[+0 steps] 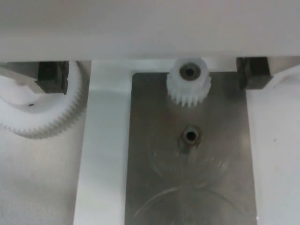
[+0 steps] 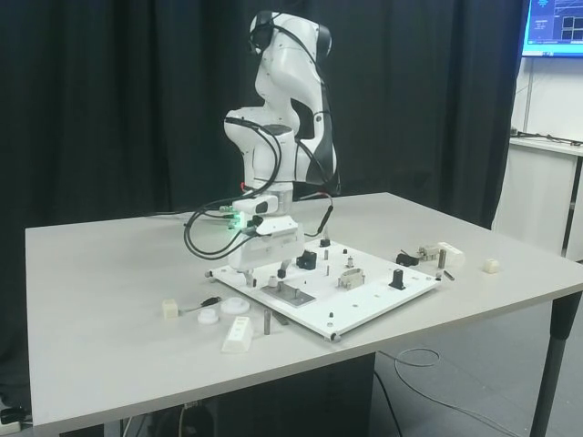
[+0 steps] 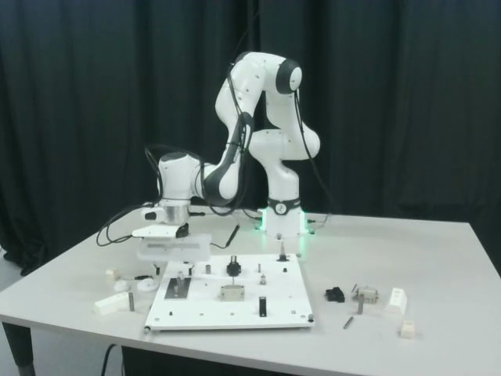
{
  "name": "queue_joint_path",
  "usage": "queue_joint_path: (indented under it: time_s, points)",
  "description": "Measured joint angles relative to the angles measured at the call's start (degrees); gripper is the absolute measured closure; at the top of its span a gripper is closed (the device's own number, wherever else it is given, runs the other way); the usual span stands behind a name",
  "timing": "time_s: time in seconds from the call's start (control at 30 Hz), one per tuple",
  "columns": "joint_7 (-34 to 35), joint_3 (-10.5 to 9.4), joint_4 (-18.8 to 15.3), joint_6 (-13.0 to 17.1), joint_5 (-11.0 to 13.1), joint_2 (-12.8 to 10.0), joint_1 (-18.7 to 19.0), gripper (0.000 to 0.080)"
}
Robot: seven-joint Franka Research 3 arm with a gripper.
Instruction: Remove small gear.
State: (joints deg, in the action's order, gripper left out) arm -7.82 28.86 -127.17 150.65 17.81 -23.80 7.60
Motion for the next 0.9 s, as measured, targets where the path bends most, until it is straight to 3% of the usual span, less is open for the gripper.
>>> queue_joint_path:
  time_s: [0.87,0.9]
  points:
    - [0.0,-0.03,0.7,0.0,0.4,-1.7,-0.1,0.0003]
    - [0.0,-0.11,0.7,-0.2,0.4,-1.7,-0.1,0.0094]
